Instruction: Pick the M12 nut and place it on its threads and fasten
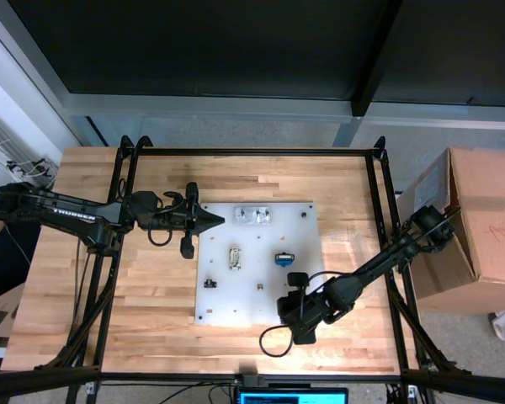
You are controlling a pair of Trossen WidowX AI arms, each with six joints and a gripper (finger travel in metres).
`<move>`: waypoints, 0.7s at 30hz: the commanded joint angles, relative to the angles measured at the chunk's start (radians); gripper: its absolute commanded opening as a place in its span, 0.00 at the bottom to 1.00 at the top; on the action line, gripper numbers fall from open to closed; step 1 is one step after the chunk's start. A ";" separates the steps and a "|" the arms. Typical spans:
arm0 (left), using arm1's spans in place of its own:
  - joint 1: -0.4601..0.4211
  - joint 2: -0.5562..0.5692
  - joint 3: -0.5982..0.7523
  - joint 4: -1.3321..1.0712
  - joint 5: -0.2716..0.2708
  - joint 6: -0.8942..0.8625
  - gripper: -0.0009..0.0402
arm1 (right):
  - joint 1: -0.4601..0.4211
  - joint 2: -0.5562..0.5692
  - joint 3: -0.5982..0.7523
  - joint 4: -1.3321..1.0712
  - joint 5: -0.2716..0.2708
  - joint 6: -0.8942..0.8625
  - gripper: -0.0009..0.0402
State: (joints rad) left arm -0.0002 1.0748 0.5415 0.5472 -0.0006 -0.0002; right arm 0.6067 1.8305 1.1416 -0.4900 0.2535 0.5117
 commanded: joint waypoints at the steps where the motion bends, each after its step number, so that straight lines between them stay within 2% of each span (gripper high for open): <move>1: 0.000 0.000 0.000 0.000 0.000 0.000 0.02 | 0.000 0.006 -0.005 -0.006 0.003 0.038 0.03; 5: 0.000 0.000 0.000 0.000 0.000 0.000 0.02 | 0.001 0.006 -0.006 -0.007 0.039 0.084 0.03; 13: 0.000 0.000 0.000 0.000 0.000 0.000 0.02 | 0.003 0.006 -0.006 -0.009 0.042 0.084 0.04; 16: 0.000 0.000 0.000 0.000 0.000 0.000 0.02 | 0.003 0.006 -0.006 -0.011 0.042 0.084 0.08; 21: 0.000 0.000 0.000 0.000 0.000 0.000 0.02 | 0.003 0.005 0.003 -0.023 0.042 0.082 0.20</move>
State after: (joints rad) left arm -0.0002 1.0748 0.5415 0.5468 -0.0006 -0.0002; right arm 0.6102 1.8347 1.1416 -0.5053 0.2939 0.5968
